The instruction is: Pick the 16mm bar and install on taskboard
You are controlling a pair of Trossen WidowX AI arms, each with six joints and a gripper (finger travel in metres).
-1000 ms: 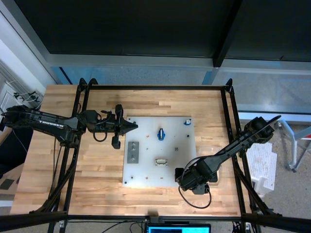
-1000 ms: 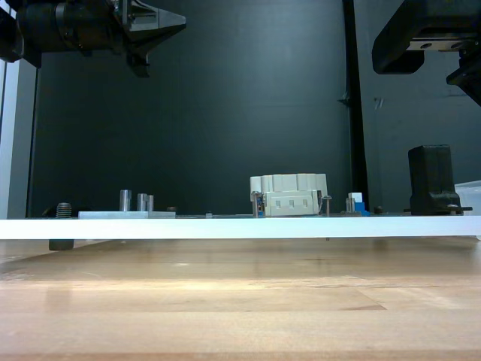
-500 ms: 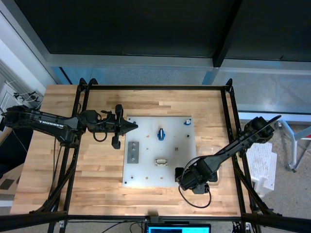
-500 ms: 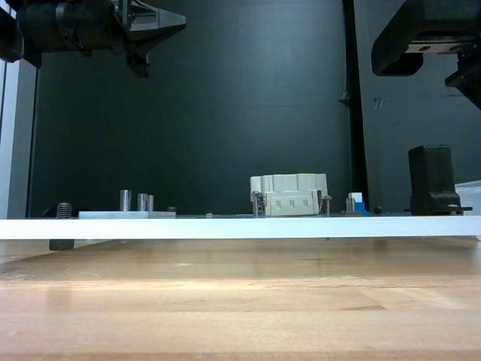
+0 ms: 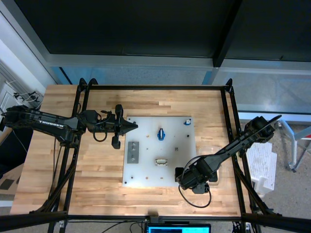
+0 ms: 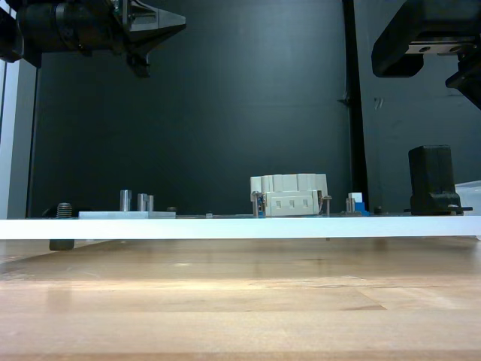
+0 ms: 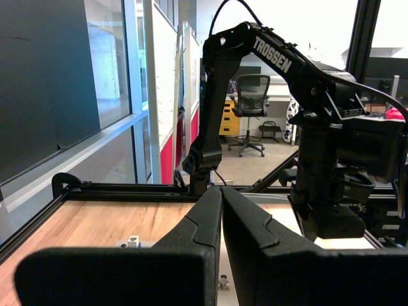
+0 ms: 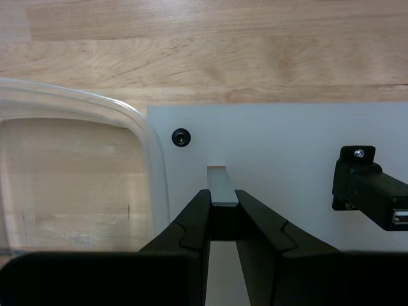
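The taskboard (image 5: 146,172) is a white square plate in the middle of the table; its bare surface fills much of the right wrist view (image 8: 287,140). My right gripper (image 5: 182,177) hovers over the board's near right corner. In the right wrist view it (image 8: 222,205) is shut on the 16mm bar (image 8: 217,188), a short grey piece sticking out past the fingertips above the board. My left gripper (image 5: 133,126) hangs shut and empty above the board's far left edge, its fingers pressed together (image 7: 221,191).
A clear plastic tray (image 8: 76,178) lies beside the board's right edge (image 5: 212,154). On the board stand a grey block with pins (image 5: 132,152), a blue knob (image 5: 161,134), a white connector (image 6: 289,194) and a black connector (image 8: 370,188). A black frame rail (image 5: 155,88) runs round the table.
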